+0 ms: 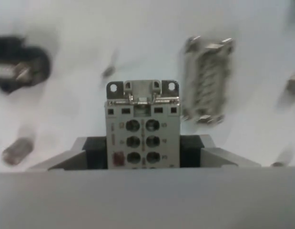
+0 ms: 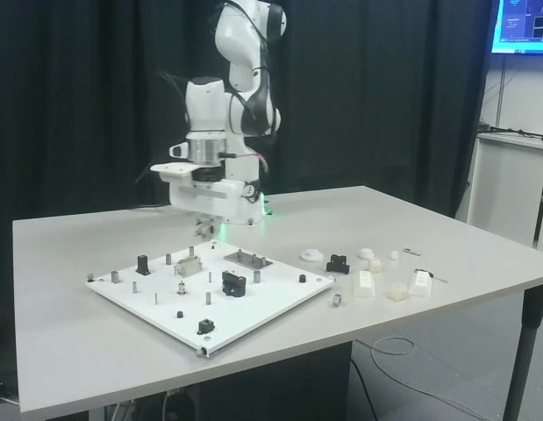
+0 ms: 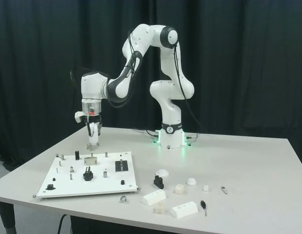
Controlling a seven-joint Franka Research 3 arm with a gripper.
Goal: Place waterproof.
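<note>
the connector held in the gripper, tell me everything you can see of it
The connector is a grey-white rectangular block, plastic by its look, with two columns of round black sockets on its face and small markings beside them. A shiny metal bracket with two screw holes caps its far end. The gripper clamps its sides between black pads, holding it in the air above the white board, touching nothing else.

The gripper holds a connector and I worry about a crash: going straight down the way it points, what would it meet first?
Probably the white assembly board, near its back edge. The gripper hangs above it with the grey multi-pin connector block in its jaws; the exact spot is unclear.
</note>
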